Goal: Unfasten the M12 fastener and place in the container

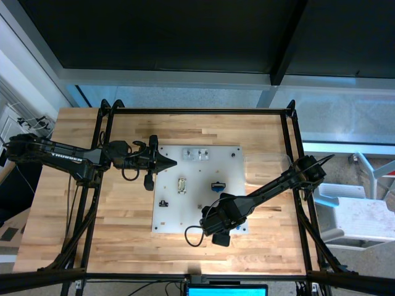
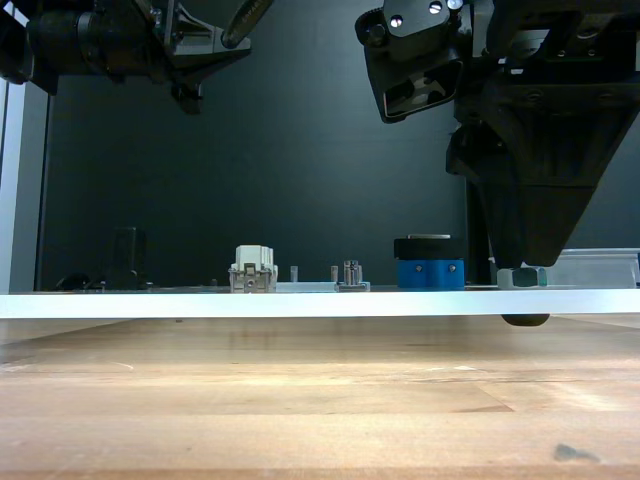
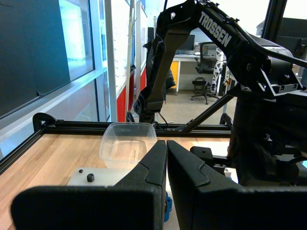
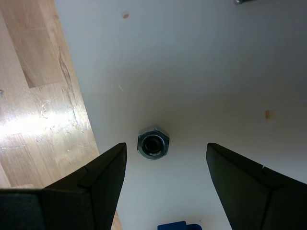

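The M12 fastener point(image 4: 153, 143) is a small silver hex nut with a dark core, sitting on its stud on the white board point(image 4: 201, 62) near the board's edge. My right gripper point(image 4: 166, 148) points straight down over it, open, with one finger on each side and neither touching. In the low view the nut point(image 2: 520, 277) shows just under the right gripper point(image 2: 524, 262). From above, the right gripper point(image 1: 216, 229) hangs over the board's near right edge. The container point(image 3: 127, 143), a clear tub, stands on the wood past the board. My left gripper point(image 3: 166, 146) is shut and empty, hovering at the board's left edge point(image 1: 168, 163).
On the board point(image 1: 185, 216) stand a blue connector block point(image 1: 218, 185) point(image 2: 430, 272), a pale grey connector point(image 1: 182, 185) point(image 2: 252, 272) and small silver posts point(image 2: 350, 272). A tiny black post point(image 3: 90, 178) is near the tub. A black frame rail point(image 1: 197, 111) rings the table.
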Motion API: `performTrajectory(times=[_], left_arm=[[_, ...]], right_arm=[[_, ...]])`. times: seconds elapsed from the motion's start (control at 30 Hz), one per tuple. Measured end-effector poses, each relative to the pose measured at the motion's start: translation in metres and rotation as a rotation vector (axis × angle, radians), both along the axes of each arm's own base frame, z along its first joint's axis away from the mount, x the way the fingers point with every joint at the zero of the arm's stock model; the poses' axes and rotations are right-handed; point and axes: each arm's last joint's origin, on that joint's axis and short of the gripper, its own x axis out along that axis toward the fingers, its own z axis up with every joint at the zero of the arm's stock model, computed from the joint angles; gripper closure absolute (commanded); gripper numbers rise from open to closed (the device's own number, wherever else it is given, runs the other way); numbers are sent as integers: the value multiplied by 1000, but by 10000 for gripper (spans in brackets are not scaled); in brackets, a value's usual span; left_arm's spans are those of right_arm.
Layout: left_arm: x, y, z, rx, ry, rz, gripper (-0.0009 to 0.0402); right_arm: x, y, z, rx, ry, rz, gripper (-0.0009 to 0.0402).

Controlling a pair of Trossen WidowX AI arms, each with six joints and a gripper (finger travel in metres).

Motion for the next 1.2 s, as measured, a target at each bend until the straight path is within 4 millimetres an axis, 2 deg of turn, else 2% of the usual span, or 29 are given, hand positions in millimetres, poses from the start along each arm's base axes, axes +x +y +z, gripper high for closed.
performTrajectory(times=[0.93,1.2], left_arm=[[0,0,0,0,0,0,393],[0,0,0,0,0,0,393]], right_arm=[[-1,-4,-10,-16,-13,-37,164],[-1,-4,-10,-10,-19,-37,225]])
